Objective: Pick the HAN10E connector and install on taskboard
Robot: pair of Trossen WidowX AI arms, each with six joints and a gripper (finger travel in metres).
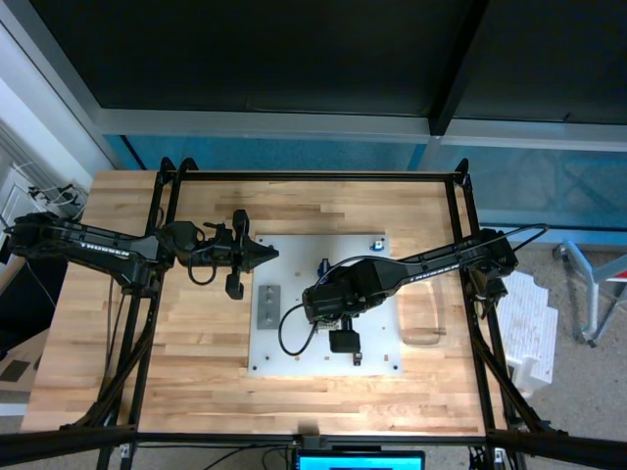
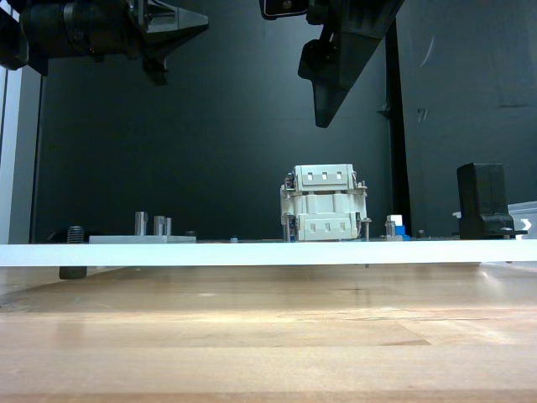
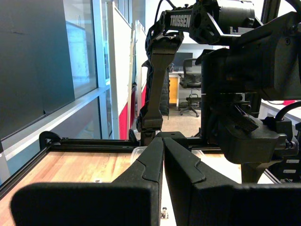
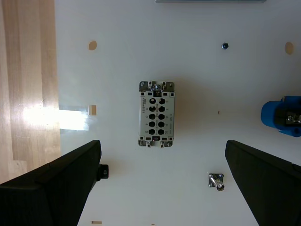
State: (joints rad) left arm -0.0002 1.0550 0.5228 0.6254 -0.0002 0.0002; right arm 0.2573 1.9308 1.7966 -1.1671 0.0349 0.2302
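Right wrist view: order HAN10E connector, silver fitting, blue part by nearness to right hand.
1. HAN10E connector: under the open right hand.
2. Silver fitting: near one finger.
3. Blue part: same side, farther.
Left hand: shut, parked near taskboard, far-left corner.

Two hands [image 1: 266, 253] [image 1: 345, 342], one connector [image 4: 156, 114], one taskboard [image 1: 294, 345].

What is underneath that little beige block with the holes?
The HAN10E connector stands on the white taskboard; its body hides the spot beneath. The right gripper hangs open above it; the left gripper, shut, hovers by the board's left edge.
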